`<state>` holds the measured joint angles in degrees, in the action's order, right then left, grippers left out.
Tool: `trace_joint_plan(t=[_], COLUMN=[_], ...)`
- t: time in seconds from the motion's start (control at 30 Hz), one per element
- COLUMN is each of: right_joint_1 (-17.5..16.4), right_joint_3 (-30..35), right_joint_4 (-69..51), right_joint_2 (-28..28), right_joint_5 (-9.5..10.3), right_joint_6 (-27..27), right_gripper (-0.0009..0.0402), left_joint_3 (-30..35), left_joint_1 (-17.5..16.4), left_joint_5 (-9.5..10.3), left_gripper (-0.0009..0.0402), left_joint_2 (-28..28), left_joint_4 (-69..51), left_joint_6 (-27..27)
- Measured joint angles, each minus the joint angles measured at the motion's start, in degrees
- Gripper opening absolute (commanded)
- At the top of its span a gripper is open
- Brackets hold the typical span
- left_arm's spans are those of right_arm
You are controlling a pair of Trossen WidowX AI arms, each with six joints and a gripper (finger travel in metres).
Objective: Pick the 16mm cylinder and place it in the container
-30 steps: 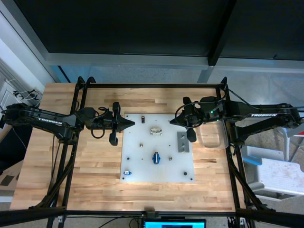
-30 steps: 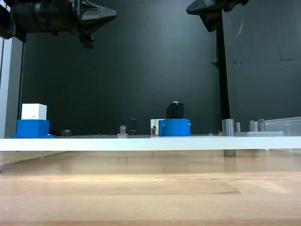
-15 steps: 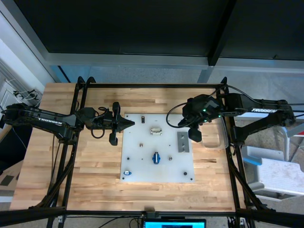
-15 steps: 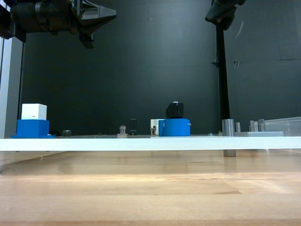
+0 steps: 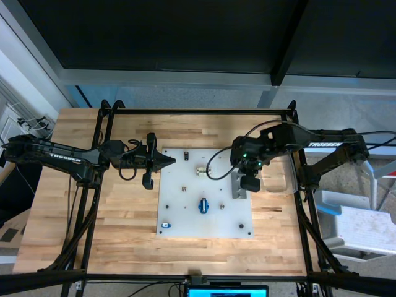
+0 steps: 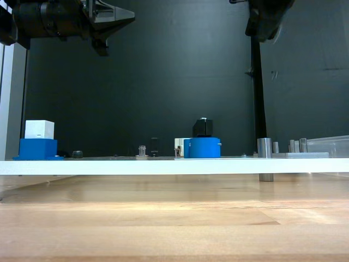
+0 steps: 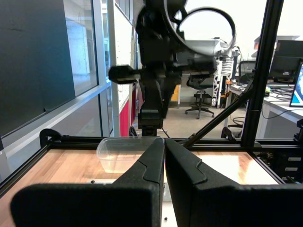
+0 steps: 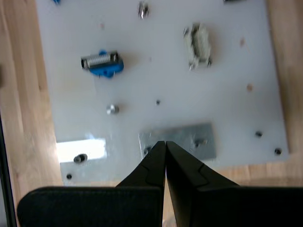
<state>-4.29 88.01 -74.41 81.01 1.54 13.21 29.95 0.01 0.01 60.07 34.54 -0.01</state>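
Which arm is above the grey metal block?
The right gripper, pointing down over the grey block; the left gripper hangs at the left edge of the board.

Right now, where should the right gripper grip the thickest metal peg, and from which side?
Grip the peg by its bare upper part, from straight above: it stands upright at the grey block, thinner pegs close beside it. The right gripper hangs shut above that block, so open first. The left gripper is parked shut, high over the board's left edge.
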Motion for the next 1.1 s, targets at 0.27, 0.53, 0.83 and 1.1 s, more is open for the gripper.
trace_joint_plan(t=[0.27,0.53,0.83,1.1], right_joint_1=[-3.23,-5.79,-7.76,-9.33], right_joint_3=[0.00,0.00,0.04,0.04], right_joint_4=[-1.42,-1.64,-0.66,2.32], right_joint_2=[4.11,7.32,10.60,12.85], right_joint_5=[-0.04,-1.88,-3.52,-3.52], right_joint_6=[0.74,1.51,1.53,1.90], right_gripper=[0.0000,0.0000,0.0006,0.0061], left_joint_3=[-0.02,-0.02,0.00,0.00], left_joint_1=[0.00,0.00,0.00,0.00], left_joint_5=[0.02,0.00,0.02,0.02], left_gripper=[0.0000,0.0000,0.0000,0.0000], left_joint_2=[0.00,0.00,0.00,0.00], left_joint_4=[-0.02,-0.02,0.00,0.00], left_joint_6=[0.00,0.00,0.00,0.00])
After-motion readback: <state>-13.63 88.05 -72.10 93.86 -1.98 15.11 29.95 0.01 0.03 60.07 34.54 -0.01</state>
